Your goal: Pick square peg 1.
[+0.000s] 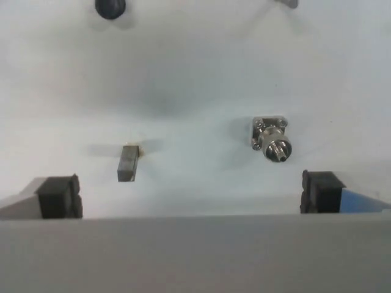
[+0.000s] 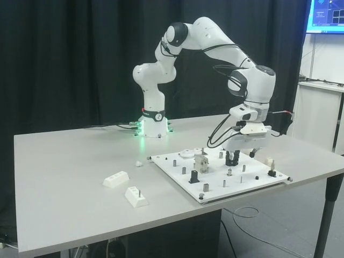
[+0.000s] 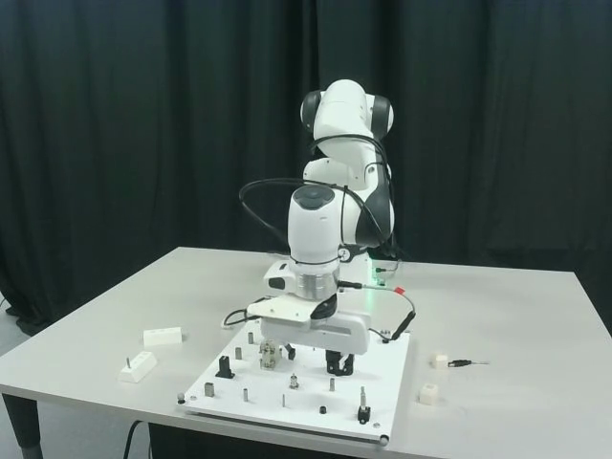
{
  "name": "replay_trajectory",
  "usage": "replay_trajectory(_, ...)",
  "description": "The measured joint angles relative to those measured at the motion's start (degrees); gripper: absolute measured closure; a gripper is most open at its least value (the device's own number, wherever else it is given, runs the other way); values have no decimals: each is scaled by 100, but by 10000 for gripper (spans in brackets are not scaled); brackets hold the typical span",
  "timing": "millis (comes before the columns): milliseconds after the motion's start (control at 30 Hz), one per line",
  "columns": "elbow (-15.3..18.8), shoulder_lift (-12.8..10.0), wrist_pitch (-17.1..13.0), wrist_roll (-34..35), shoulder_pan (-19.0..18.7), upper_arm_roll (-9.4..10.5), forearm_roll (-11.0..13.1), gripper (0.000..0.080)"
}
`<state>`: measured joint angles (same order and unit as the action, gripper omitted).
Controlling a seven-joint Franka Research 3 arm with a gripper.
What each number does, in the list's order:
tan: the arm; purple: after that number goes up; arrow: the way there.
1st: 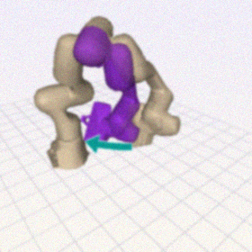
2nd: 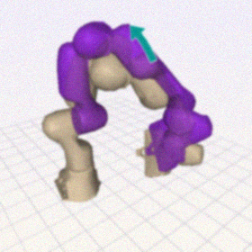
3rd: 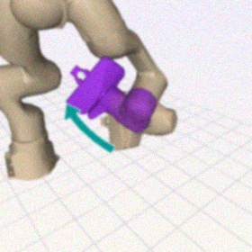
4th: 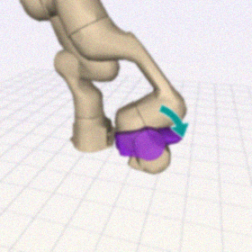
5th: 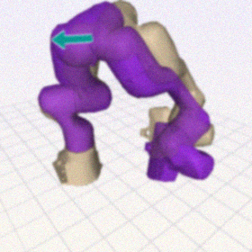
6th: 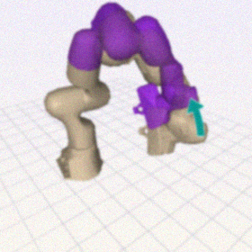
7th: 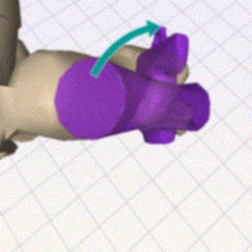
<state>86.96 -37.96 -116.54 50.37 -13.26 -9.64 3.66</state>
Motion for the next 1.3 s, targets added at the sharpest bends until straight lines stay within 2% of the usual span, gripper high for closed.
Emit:
replay_trajectory(333,-53,156,29,1,1,-122,-170,3)
replay_trajectory(767,-97,442,220,-44,92,-579,-452,3)
replay_trajectory(967,-168,538,323,-457,382,-598,-622,3)
replay_trajectory(1300,-280,620,358,-1360,954,-599,-629,3)
